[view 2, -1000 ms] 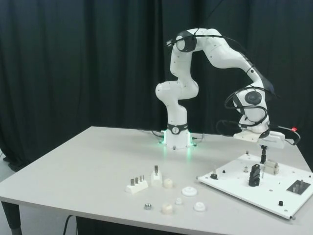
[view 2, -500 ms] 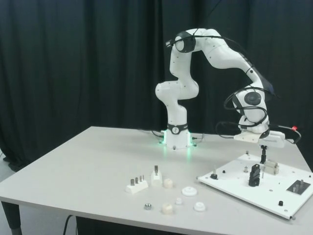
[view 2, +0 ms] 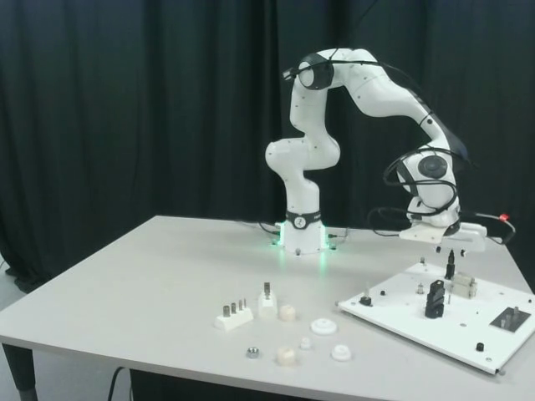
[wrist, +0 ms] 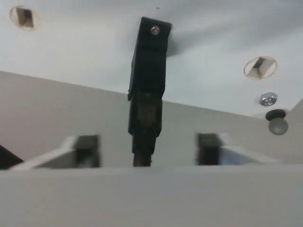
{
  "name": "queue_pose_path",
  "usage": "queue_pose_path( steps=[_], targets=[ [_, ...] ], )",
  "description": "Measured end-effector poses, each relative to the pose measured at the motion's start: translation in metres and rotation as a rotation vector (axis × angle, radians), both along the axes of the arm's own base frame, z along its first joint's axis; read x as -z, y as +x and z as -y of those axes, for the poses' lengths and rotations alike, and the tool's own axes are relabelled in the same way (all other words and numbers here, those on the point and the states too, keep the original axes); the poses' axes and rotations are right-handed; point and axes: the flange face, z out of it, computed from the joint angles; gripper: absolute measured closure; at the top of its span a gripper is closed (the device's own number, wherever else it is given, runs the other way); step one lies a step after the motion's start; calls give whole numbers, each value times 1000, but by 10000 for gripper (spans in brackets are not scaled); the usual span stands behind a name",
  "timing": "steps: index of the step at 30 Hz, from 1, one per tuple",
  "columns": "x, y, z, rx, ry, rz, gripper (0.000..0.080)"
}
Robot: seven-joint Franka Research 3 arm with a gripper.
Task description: Insert USB.
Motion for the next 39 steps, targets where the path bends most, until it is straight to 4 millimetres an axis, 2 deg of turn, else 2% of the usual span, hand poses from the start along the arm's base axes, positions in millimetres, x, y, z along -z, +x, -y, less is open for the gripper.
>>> queue_pose_path(
  steps=[1,9,10,21,39],
  targets=[
    [-1,1,1,10,-5,-5,237],
    [-13,15,7,35,-8,-34,237],
    [-14,16,8,36,-8,-36,18],
    [-30,29,17,47,1,-43,7],
    [-41,28,15,22,5,-13,3]
  ],
)
